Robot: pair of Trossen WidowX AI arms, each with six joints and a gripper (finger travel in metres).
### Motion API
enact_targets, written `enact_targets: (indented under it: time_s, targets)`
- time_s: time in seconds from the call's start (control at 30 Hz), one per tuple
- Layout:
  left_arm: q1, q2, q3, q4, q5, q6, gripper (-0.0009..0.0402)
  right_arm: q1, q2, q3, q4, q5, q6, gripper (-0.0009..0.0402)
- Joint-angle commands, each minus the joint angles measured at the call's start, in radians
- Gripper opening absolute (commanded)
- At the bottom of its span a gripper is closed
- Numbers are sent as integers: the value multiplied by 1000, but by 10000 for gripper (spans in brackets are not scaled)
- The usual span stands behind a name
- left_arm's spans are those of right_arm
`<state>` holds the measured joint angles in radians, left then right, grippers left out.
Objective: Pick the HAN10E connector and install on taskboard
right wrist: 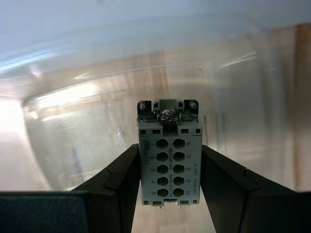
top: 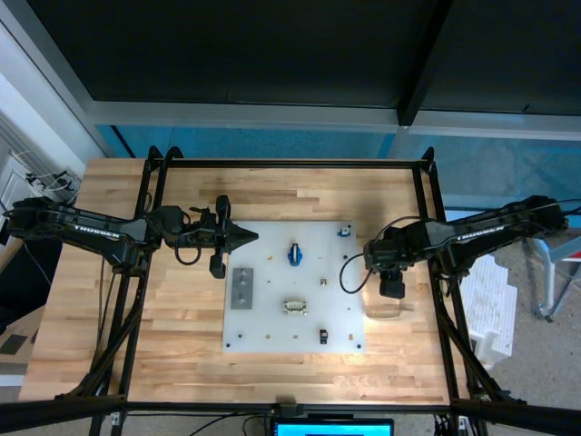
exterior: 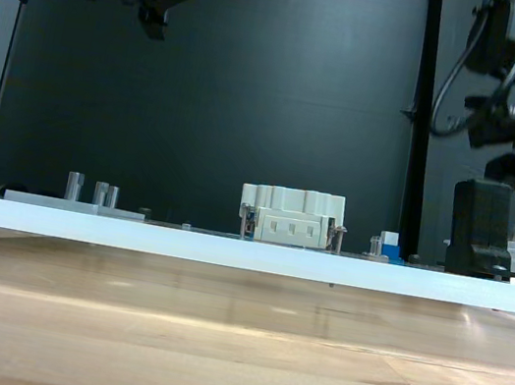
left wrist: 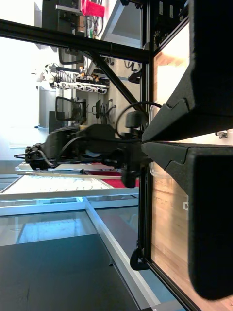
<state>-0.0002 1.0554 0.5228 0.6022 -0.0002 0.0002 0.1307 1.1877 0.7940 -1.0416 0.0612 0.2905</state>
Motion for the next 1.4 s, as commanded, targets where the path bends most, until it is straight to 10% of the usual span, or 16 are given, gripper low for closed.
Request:
enact_targets:
  time_s: [0.03,0.7,1.4]
  targets:
    - [0,0,0,0,0,0,1,0,-3,71,-90,-2,0,9]
    - [0,0,0,0,0,0,1,8,25,206,-180,-11,25,9]
    - [0,0,0,0,0,0,1,134,401,568,-160,-11,96,9]
